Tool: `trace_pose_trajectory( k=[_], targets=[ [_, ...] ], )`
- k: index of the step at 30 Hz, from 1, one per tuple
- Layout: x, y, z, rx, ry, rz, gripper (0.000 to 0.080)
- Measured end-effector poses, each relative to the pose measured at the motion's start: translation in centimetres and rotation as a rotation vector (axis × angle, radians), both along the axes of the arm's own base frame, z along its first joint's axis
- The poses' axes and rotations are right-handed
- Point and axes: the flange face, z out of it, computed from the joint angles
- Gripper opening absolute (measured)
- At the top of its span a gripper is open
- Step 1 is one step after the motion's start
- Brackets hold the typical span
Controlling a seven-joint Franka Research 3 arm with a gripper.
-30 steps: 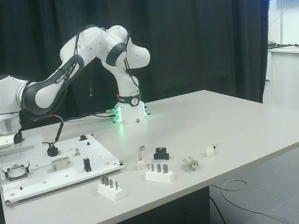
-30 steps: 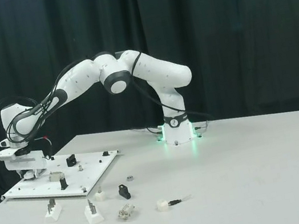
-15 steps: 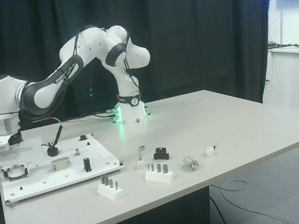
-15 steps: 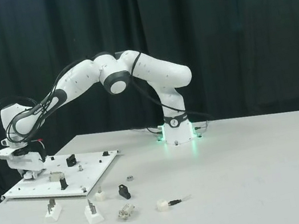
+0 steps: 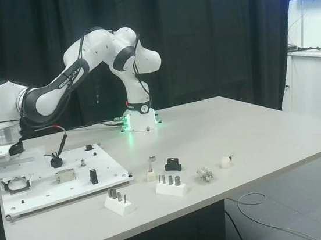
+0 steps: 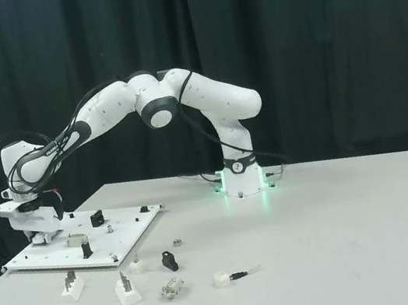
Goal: Insert large gear.
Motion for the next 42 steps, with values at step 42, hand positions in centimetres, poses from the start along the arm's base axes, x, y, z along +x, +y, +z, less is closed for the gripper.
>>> trace_pose_trajectory(
  k=[42],
  targets=[
    [-0.06,0.26,0.00,0.016,0.010,0.690,0.0597]
  ],
)
